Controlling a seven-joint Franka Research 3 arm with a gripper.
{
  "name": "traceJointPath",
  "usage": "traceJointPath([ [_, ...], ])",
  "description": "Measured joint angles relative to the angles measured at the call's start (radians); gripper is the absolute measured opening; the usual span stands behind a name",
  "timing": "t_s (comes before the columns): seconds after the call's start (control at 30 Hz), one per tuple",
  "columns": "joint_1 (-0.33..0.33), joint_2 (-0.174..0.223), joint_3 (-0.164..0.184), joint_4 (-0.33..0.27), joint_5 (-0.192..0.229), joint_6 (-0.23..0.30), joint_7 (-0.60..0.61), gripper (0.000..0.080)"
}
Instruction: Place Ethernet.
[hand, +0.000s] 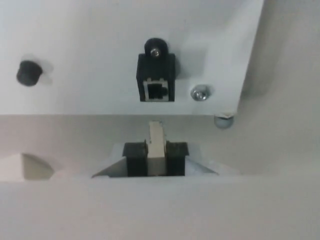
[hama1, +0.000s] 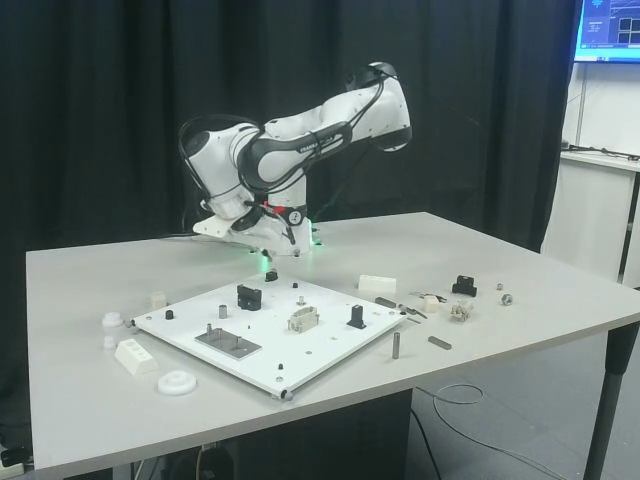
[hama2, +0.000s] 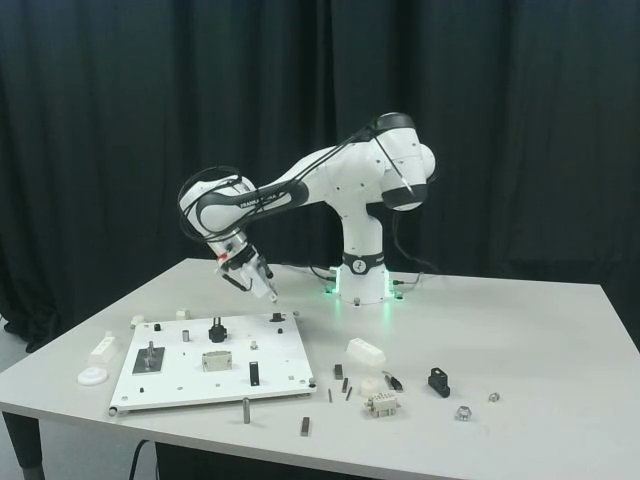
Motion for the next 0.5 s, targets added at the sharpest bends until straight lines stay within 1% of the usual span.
traceJointPath([
  [0.2, 0.011, 0.0, -0.025, 0.0, -0.009, -0.001, 0.0, 0.0076],
  [0.5, 0.024, 0.0, -0.039, 0.0, -0.009, -0.001, 0.005, 0.0076],
])
